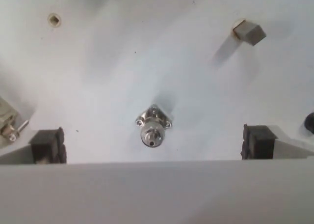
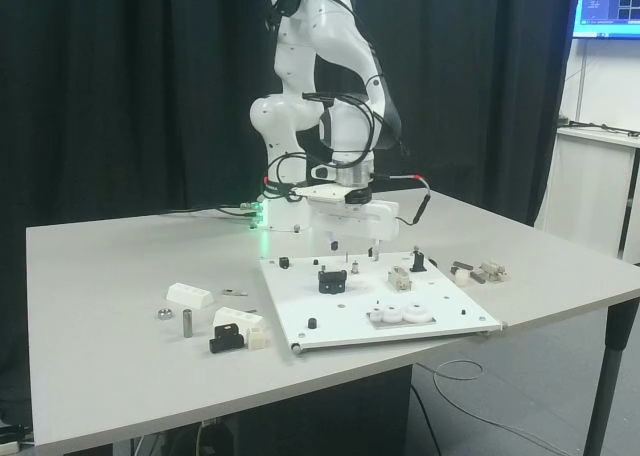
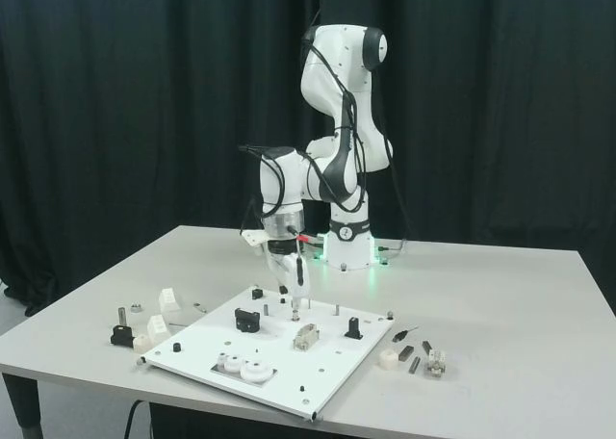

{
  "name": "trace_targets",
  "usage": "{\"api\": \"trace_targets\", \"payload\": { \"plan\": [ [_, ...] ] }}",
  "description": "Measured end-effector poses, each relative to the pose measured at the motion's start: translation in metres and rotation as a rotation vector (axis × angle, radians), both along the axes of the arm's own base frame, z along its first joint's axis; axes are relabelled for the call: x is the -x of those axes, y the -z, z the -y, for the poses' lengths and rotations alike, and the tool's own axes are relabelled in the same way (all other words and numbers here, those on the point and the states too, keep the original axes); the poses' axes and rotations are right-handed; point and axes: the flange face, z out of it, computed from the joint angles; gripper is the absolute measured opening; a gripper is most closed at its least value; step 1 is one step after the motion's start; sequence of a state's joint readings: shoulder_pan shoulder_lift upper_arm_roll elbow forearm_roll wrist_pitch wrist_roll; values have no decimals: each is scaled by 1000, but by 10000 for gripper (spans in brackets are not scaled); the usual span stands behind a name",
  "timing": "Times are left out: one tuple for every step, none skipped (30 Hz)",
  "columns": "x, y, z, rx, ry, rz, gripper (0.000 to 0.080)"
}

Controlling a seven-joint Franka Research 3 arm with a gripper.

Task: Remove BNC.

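Note:
The BNC connector [image 1: 153,128] is a small metal socket on a square flange with screws, standing upright on the white board [image 1: 122,76]. My gripper [image 1: 153,144] hovers just above it and is open. One black finger pad [image 1: 49,145] and the other [image 1: 257,141] stand wide apart on either side, touching nothing. In the first room view the gripper [image 2: 353,244] hangs over the BNC connector [image 2: 354,269] near the board's back edge. The second room view shows the gripper [image 3: 292,290] over the same BNC connector [image 3: 295,314].
The white board [image 2: 440,311] also carries a black block [image 2: 331,280], white gears [image 2: 400,314] and a small black post [image 2: 418,261]. A grey block [image 1: 249,31] stands beyond the connector. Loose parts [image 2: 215,316] lie left of the board, and small pieces [image 2: 480,270] lie to its right.

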State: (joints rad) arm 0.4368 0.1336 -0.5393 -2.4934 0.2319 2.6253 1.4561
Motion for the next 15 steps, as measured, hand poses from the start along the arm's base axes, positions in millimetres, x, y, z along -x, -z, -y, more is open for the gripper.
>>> {"api": "trace_targets", "payload": {
  "plan": [
    [0,1,-1,2,1,2,800],
    [0,3,-1,4,2,4,800],
    [-1,4,-2,7,3,7,800],
    [-1,6,-2,9,5,8,800],
    [-1,7,-3,11,8,11,800],
    [-1,9,-3,12,15,13,800],
    [-1,11,-3,12,23,15,800],
    [-1,12,-4,13,32,18,800],
    [-1,14,-4,14,38,19,800],
    [-1,15,-4,15,43,20,800],
    [-1,17,-4,17,46,21,800],
    [-1,18,-5,18,48,23,800],
    [-1,20,-5,20,50,23,800],
    [-1,21,-5,21,53,23,800],
    [-1,22,-5,22,55,23,800]
  ]
}}
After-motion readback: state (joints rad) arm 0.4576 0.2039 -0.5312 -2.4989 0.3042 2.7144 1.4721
